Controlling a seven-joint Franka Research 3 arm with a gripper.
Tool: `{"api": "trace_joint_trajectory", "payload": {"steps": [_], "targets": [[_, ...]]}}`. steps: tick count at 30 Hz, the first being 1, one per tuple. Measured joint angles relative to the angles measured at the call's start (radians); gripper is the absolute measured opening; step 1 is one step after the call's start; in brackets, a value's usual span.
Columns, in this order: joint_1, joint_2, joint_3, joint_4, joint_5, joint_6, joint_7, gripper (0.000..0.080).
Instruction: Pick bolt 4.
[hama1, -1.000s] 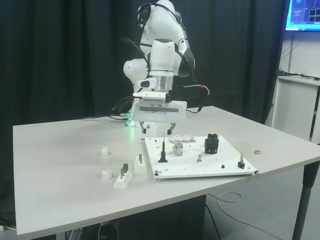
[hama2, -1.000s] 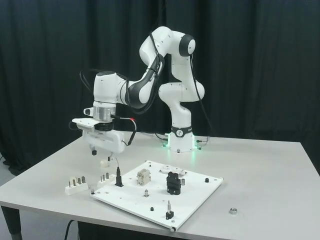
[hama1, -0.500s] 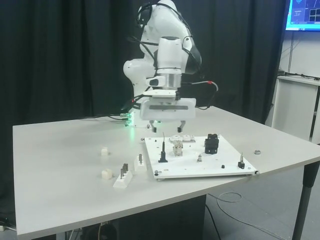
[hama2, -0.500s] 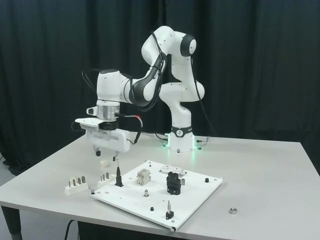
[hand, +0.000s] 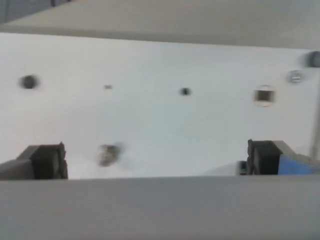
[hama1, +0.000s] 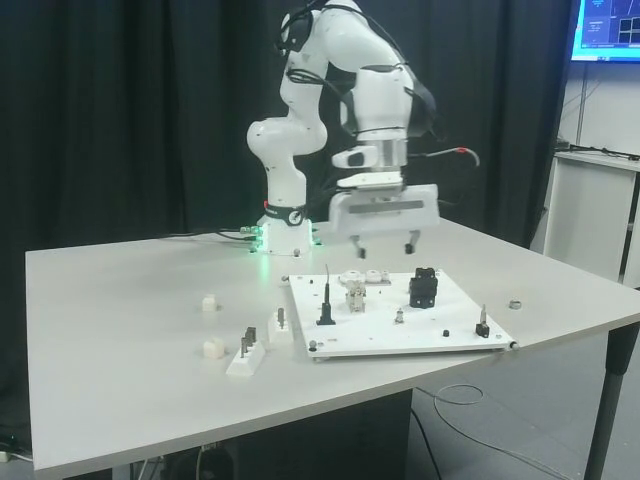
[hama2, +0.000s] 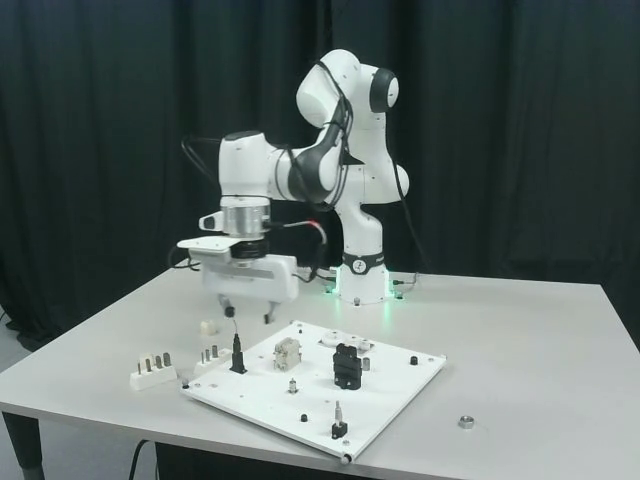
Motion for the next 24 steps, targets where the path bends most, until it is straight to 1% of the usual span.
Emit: {"api": "trace_joint_trajectory", "payload": {"steps": [4,12,16,24], "targets": [[0.022,0.000,0.026,0.016,0.003,-0.014,0.044,0.0800],[0.080,0.012,0.069,0.046,0.003,-0.015,0.147,0.0800],[0.118,0.028,0.077,0.067,0.003,-0.016,0.198,0.0800],[0.199,0.071,0.078,0.112,0.002,-0.034,0.298,0.0800]]}}
